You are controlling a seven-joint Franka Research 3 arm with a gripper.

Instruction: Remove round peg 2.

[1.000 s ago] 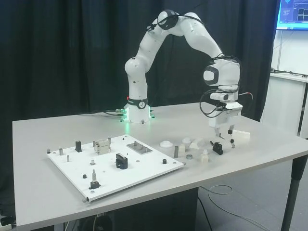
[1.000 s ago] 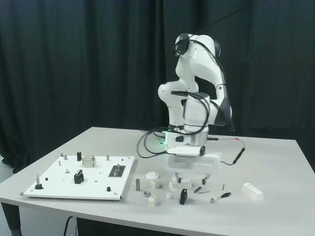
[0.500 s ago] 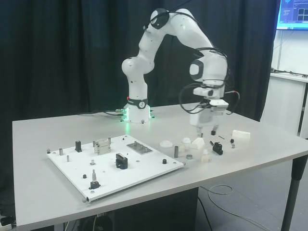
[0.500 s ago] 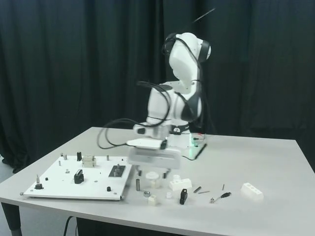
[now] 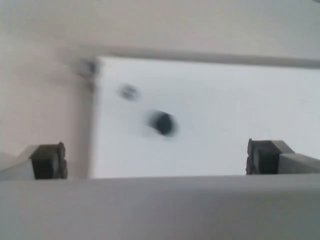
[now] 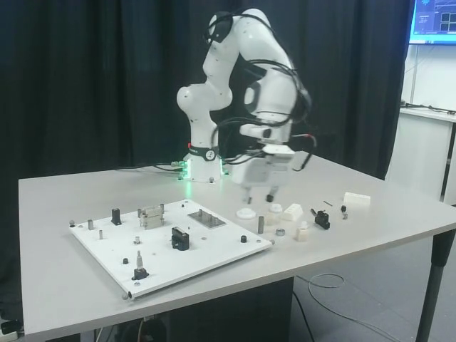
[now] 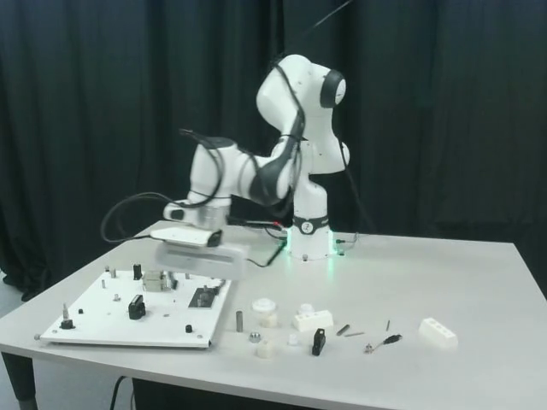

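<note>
Hovering above the right part of the flat white assembly board (image 6: pixel 171 249), the white arm's gripper (image 5: pixel 155 161) is empty, its two black-padded fingers (image 5: pixel 48 161) spread wide apart.

Board contents: several small upright grey metal pegs (image 6: pixel 90 224), black blocks (image 6: pixel 179 239), a grey plate (image 6: pixel 206 218). Which of the pegs is round peg 2 cannot be told; none is between the fingers. In the wrist view, only a small black round spot (image 5: pixel 163 123) on the board near its corner.

Loose white and black parts (image 7: pixel 313 321) lie on the grey counter (image 7: pixel 479 290) right of the board.

Risks, as judged:
- wrong peg taken, since the pegs look alike;
- fingers striking a neighbouring block on descent;
- peg slipping or jamming if pulled off-axis;
- board shifting, if unfastened.
</note>
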